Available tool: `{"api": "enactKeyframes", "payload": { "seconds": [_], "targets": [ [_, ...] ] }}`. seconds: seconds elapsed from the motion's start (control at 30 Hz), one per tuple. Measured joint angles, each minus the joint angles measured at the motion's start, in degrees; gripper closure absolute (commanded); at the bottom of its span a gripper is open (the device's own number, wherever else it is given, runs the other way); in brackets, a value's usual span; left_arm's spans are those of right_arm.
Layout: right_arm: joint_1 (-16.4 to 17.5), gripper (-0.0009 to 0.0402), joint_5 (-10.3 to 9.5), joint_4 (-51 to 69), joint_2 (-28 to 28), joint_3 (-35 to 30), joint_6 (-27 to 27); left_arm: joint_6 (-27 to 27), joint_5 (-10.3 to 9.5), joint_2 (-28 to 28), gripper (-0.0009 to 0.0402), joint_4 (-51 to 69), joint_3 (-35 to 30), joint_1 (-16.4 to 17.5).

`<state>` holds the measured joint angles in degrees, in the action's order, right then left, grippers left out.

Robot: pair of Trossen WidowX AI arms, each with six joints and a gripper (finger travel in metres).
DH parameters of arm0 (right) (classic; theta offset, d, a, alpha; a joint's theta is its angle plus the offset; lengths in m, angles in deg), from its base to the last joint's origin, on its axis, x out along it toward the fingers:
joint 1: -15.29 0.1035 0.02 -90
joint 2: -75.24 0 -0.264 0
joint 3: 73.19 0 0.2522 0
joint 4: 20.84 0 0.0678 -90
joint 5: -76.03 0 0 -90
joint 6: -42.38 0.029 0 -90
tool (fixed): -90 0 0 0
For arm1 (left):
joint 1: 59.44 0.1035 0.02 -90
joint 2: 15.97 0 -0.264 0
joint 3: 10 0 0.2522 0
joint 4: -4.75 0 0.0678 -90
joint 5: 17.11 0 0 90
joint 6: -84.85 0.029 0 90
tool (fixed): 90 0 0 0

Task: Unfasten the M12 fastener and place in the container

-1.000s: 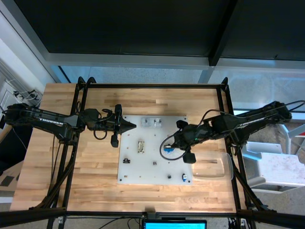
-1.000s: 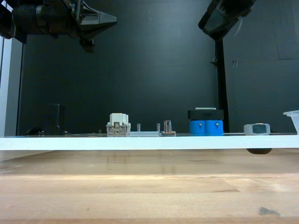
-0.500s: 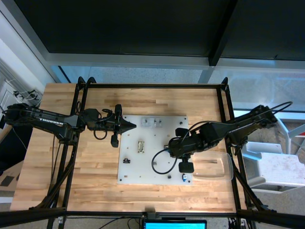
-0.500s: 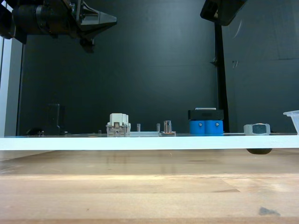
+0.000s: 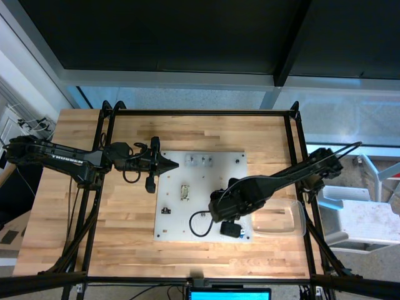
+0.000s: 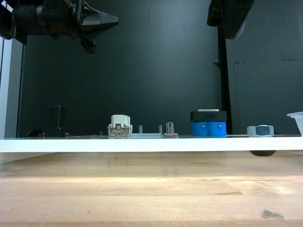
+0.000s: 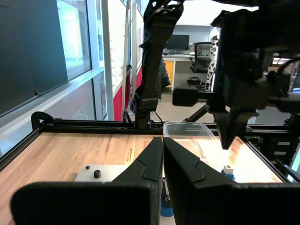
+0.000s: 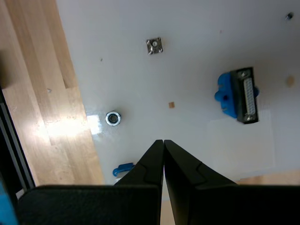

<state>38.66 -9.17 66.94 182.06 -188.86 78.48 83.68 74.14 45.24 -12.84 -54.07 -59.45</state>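
The silver M12 nut point(image 8: 113, 118) sits low on its stud near the white board's point(image 5: 181, 219) near right edge, and also shows as the nut point(image 6: 260, 130) in the low view. In the high view my right arm covers it. My right gripper point(image 8: 163, 141) hangs high above the board, pointing down, fingers shut and holding nothing, with the nut off to one side below it. The left wrist view shows that right gripper point(image 7: 228, 140) too. The container point(image 5: 281, 220), a clear tray, lies just right of the board. My left gripper point(image 5: 174, 165) hovers shut over the board's far left edge.
On the board stand a blue connector point(image 8: 236, 96), a white connector point(image 5: 184, 192), a small silver post point(image 6: 170, 127) and a small blue clip point(image 8: 123, 168). A black post point(image 7: 97, 174) stands at the far right corner. A black frame rail runs behind the tray.
My right arm has swung from mid-board toward the board's near right edge and now covers the nut in the high view. The left arm has not moved.
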Motion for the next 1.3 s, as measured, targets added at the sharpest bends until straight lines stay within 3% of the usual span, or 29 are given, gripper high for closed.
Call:
{"api": "enactKeyframes", "payload": {
  "seconds": [0.3,0.57,1.03,1.3],
  "targets": [
    [2.5,0.0393,-0.61,3.9,7.3,-8.6,4.2,0.0,-0.02,0.0,0.0393,0.0,0.0,0.0],
    [3.5,0.0383,-1.84,2.1,8.1,-7.0,6.1,0.0,-0.02,0.0,0.0393,0.0,0.0,0.0],
    [4.3,0.0184,-1.09,-2.6,8.4,-1.1,8.9,0.0,0.00,0.0,0.0393,0.0,0.0,0.0],
    [5.1,0.0141,-1.36,-3.6,11.5,-1.1,9.5,0.0,0.00,0.0,0.0393,0.0,0.0,0.0]
  ]
}}
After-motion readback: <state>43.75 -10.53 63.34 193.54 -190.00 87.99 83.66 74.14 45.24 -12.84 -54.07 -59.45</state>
